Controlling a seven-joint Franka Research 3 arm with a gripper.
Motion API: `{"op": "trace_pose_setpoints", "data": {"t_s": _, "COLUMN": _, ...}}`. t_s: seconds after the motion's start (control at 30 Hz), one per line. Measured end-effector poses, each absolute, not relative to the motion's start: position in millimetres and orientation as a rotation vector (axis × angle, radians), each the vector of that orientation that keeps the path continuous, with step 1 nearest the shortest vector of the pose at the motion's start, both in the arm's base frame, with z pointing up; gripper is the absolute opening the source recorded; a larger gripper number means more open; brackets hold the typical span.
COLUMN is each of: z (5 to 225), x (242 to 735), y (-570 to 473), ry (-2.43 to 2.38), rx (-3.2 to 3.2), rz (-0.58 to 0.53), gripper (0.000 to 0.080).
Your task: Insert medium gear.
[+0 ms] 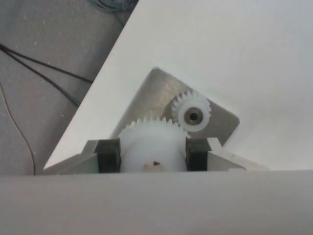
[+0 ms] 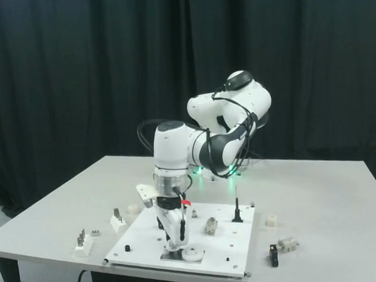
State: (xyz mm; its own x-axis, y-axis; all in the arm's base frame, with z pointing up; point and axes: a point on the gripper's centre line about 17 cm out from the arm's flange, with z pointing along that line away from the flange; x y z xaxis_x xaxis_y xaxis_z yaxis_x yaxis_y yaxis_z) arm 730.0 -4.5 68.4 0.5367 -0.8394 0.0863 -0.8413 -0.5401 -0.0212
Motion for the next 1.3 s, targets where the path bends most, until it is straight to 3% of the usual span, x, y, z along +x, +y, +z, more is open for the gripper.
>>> {"op": "trace_pose_setpoints", "data": {"t_s": 1.3, "z": 63, "x": 719, "y": 4, "ry": -1.452, "rx": 2.747, "rz": 0.073, "gripper": 0.0283}}
